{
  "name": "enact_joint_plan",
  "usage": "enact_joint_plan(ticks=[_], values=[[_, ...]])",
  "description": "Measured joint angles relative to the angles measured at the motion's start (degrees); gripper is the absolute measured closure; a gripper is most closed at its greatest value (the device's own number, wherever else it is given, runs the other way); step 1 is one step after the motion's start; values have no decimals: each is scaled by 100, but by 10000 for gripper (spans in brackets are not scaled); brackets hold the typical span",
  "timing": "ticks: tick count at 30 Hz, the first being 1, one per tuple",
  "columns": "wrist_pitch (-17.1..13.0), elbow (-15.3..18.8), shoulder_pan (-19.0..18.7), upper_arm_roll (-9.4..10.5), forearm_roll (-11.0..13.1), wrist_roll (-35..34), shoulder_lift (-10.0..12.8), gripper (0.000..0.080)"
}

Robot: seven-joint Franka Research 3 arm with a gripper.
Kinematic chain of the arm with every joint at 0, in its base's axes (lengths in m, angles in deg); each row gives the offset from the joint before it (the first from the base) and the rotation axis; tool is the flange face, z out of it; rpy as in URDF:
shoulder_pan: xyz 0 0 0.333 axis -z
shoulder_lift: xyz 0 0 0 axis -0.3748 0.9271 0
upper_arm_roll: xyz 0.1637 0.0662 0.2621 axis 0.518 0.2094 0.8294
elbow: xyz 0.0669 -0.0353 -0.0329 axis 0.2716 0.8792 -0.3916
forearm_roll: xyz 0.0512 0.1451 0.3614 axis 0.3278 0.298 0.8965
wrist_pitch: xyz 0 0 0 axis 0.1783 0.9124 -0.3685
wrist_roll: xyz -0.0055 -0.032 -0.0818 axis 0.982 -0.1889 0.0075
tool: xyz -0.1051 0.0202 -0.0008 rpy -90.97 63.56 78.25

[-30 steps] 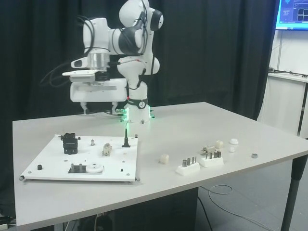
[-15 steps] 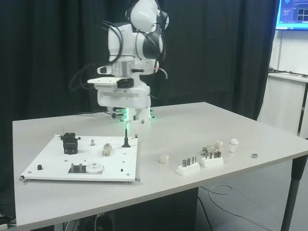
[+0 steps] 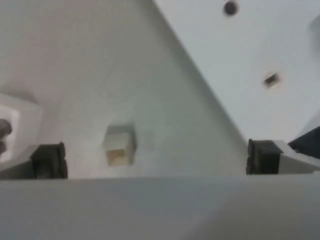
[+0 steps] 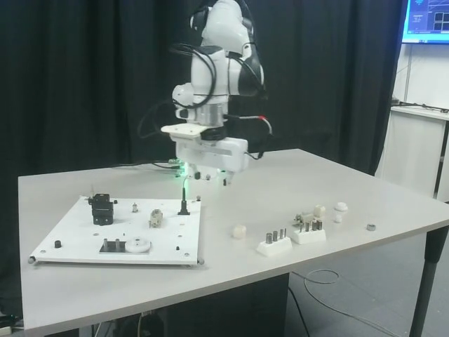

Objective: Pick round peg 4.

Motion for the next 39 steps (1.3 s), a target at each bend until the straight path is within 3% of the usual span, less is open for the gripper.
enact_joint_plan(ticks=[20,30,39], values=[[-910,139,-577,299,0,-1505,269,3],[-1405,104,-658,435,0,-1804,505,3],[-1591,-68,-657,515,0,-1893,734,3]])
